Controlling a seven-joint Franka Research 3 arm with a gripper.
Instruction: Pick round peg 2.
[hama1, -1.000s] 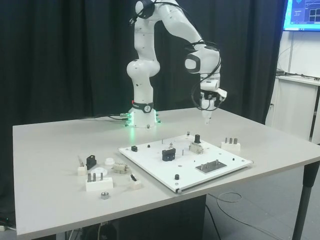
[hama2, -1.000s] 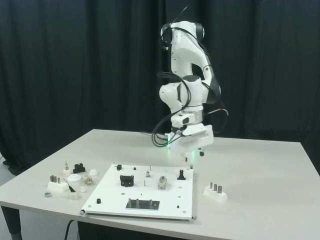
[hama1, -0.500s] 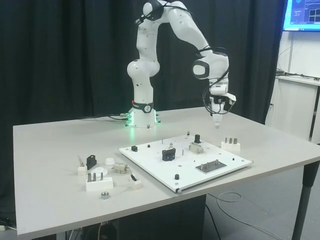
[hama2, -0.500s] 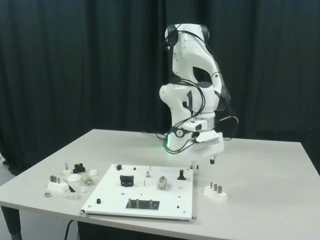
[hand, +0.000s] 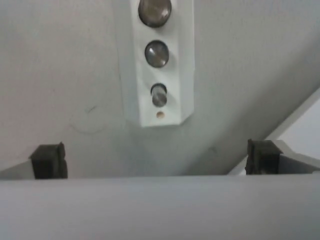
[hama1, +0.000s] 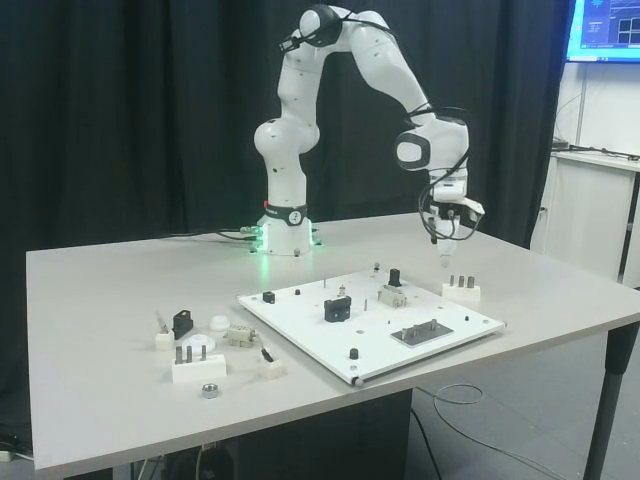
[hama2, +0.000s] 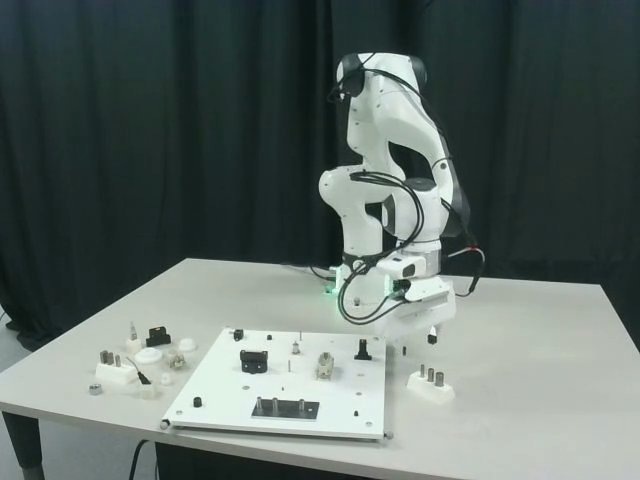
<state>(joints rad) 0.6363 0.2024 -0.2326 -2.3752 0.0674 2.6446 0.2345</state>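
Hovering: gripper (hand: 155, 159) above white peg block (hand: 159, 65)
Claw: wide open, holding nothing
Block: near table's (hama1: 100, 300) edge, beside white board (hama1: 370, 325)

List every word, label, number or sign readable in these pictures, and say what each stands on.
None can be read.
Screen at the edge of the first room view: light marks, too small to read.
Arm, white board, peg holder: no lettering visible.
Dark band on the arm's base: any marking too small to tell.
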